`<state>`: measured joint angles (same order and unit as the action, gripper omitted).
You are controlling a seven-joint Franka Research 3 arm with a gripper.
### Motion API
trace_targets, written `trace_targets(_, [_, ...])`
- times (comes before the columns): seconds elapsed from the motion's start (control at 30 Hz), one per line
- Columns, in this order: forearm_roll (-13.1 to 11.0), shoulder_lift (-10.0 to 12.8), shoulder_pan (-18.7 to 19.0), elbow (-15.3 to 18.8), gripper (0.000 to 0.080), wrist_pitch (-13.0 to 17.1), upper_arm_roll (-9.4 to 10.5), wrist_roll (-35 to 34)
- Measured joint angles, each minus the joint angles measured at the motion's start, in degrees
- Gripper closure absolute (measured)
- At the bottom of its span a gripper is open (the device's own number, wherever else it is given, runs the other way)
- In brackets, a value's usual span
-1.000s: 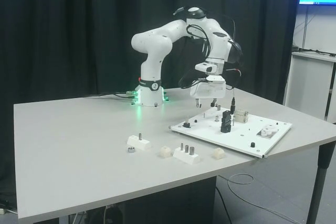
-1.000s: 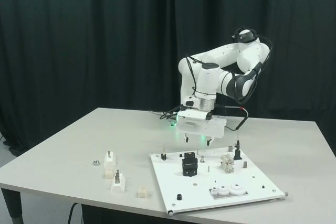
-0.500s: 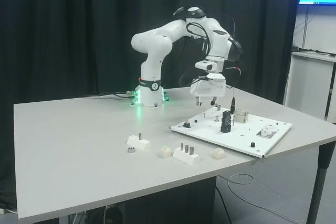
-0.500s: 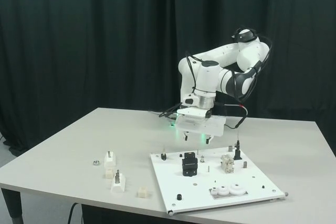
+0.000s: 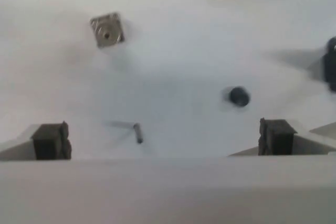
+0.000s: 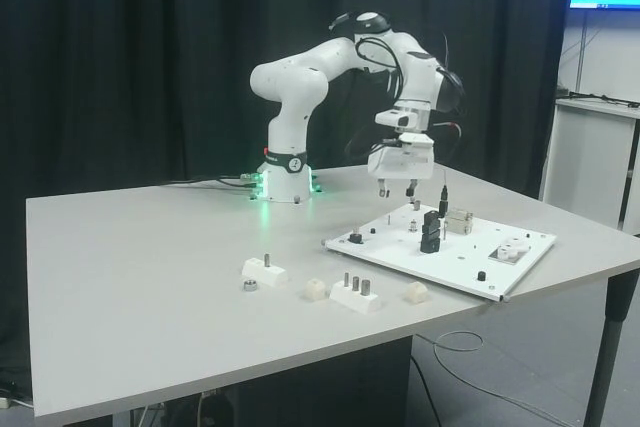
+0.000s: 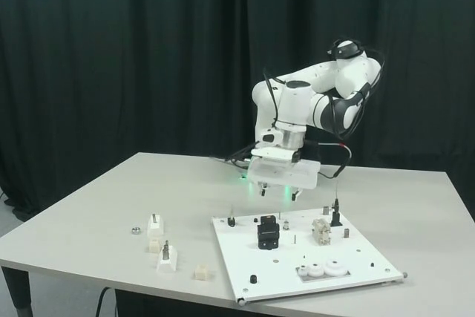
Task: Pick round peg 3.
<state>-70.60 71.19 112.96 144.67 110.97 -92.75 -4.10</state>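
the gripper [image 6: 397, 186] hangs in the air above the rear edge of the white board [image 6: 520, 269], its two black fingertips [image 5: 51, 141] spread wide with nothing between them. a holder block [image 6: 357, 299] with three upright round pegs [image 6: 355, 283] sits on the grey table [image 6: 140, 257] near its front edge, well apart from the gripper; which one is peg 3 cannot be told. in the wrist view a thin pin [image 5: 138, 132] stands on the board between the fingertips.
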Motion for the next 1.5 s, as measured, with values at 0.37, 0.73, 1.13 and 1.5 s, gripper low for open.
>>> trace_targets(0.37, [0.39,0.00,-1.96,-1.02,0.0003,5.74,-2.02,4.14])
trace_targets(0.73, [-0.07,-0.91,-8.41,-4.46,0.0003,9.96,-2.60,9.46])
trace_targets(1.13, [-2.81,-1.64,-18.01,-9.40,0.0003,10.73,-2.06,14.99])
trace_targets(1.5, [-4.62,-1.66,-27.31,-14.93,0.0003,10.69,0.39,18.66])
